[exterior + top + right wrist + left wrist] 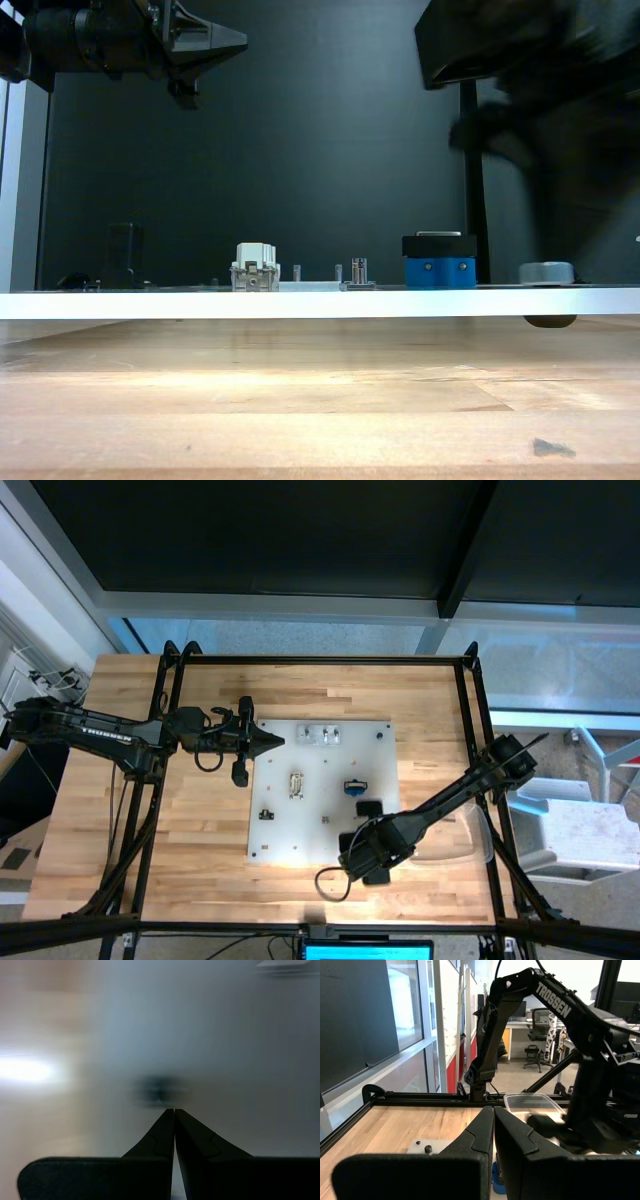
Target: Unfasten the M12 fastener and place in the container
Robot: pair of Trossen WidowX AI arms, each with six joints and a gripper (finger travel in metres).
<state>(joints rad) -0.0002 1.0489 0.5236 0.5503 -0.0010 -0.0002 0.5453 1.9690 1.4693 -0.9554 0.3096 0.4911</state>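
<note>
The small silver M12 fastener cannot be made out: in the high view its place on the white board (310,825) is covered by the right hand (174,1110), fingers pressed together, beside the shallow clear plastic tray (478,840). The left hand (493,1107), also pressed together, hangs over the board's far left edge. "TROSSEN" is read on the right arm (555,1002) in the left wrist view.

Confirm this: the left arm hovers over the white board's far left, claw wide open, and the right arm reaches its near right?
The left gripper is shut, not open: the left wrist view shows its fingers together. The rest holds, right gripper at the white board's near right.
</note>
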